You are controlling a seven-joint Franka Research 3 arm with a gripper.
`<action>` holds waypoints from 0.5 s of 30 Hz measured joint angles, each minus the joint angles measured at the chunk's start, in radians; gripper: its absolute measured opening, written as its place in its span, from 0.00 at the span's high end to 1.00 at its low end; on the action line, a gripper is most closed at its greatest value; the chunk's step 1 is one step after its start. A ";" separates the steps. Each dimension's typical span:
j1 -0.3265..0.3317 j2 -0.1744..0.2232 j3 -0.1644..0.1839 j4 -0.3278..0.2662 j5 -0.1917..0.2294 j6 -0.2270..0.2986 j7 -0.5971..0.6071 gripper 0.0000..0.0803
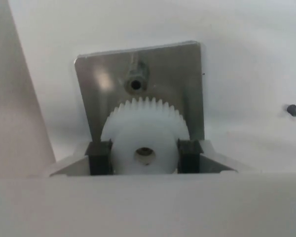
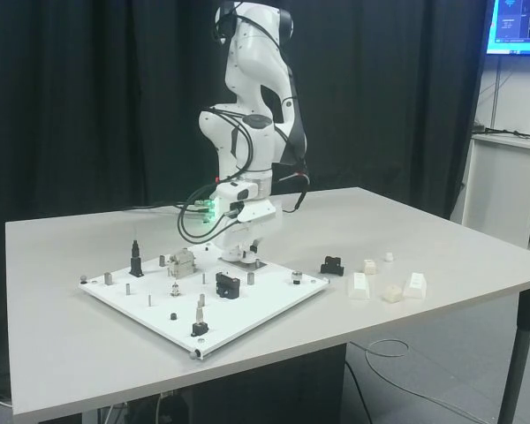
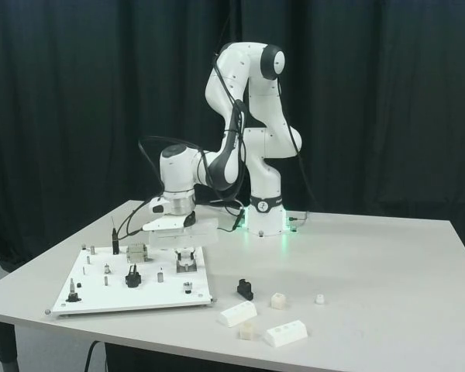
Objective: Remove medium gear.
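A lab: black curtains (image 3: pixel 77 101) behind a grey table (image 3: pixel 387 263).

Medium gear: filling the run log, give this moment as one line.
phase: grasp | pincer: shut on medium gear | gear: above grey plate | board: on table

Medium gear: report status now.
Gripper shut on medium gear, black pads either side. Gear over grey metal plate on white board. Nothing in the way.

Even, bright light from overhead fills both room views, and the black curtain backdrop (image 3: pixel 387 101) swallows it. Soft shadows sit under the white robot arm (image 3: pixel 248 139). Up close, glare streaks the grey metal plate (image 1: pixel 103 79), and the near foreground goes soft.
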 joint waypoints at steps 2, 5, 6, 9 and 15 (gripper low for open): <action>0.000 0.001 0.000 0.003 -0.002 -0.004 -0.005 0.65; 0.001 0.002 0.000 0.004 -0.008 -0.005 -0.040 0.65; 0.001 0.002 0.000 0.004 -0.010 -0.005 -0.054 0.65; 0.002 0.002 0.000 0.004 -0.013 -0.005 -0.089 0.65; 0.002 0.002 0.000 0.004 -0.014 -0.006 -0.099 0.65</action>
